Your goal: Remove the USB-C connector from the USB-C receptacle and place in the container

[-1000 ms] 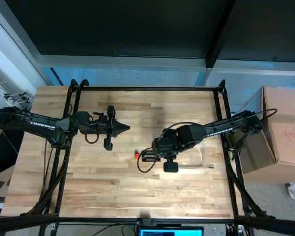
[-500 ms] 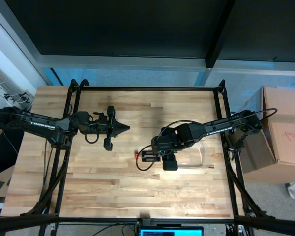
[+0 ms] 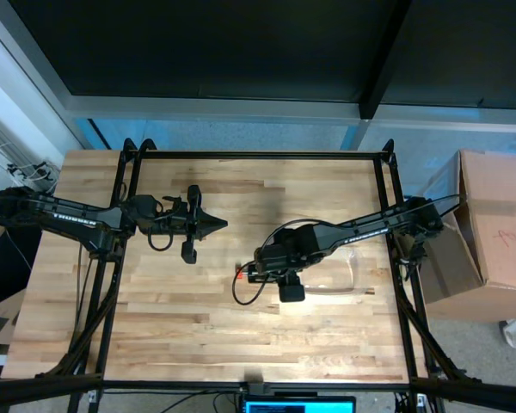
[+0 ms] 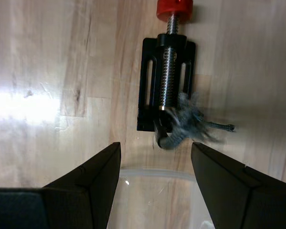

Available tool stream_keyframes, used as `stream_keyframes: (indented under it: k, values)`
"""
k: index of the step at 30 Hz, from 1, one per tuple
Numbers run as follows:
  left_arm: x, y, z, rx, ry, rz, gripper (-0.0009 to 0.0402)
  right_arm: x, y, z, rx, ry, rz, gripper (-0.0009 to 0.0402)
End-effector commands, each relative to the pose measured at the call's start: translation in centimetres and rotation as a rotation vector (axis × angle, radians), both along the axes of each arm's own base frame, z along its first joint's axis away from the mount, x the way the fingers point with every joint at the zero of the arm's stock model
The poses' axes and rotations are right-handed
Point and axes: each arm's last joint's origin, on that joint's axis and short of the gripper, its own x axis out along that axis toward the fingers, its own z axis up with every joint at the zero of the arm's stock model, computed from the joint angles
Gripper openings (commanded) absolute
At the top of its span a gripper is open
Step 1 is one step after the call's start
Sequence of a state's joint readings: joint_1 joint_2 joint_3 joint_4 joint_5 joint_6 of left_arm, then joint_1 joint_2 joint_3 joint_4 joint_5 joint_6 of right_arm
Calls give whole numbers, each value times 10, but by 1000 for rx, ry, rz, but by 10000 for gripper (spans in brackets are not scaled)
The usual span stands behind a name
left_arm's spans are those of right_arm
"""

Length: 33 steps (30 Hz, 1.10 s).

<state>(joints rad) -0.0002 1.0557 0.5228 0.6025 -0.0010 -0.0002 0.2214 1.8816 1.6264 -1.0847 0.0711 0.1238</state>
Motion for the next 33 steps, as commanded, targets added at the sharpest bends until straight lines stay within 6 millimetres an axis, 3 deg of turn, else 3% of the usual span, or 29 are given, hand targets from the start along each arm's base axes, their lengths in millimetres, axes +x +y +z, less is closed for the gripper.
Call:
stream_keyframes:
  k: [1, 11, 31, 33]
  values:
    - [0, 0, 0, 0, 0, 0, 0, 4, 1, -8, -4, 10, 11, 193]
    - [0, 0, 0, 0, 0, 0, 0, 10, 2, -16, -9, 8, 32, 155]
    - [0, 0, 0, 0, 0, 0, 0, 9, 0, -23, -26, 16, 24, -2]
    - [0, 0, 0, 0, 0, 0, 0, 8, 0, -23, -26, 17, 24, 2]
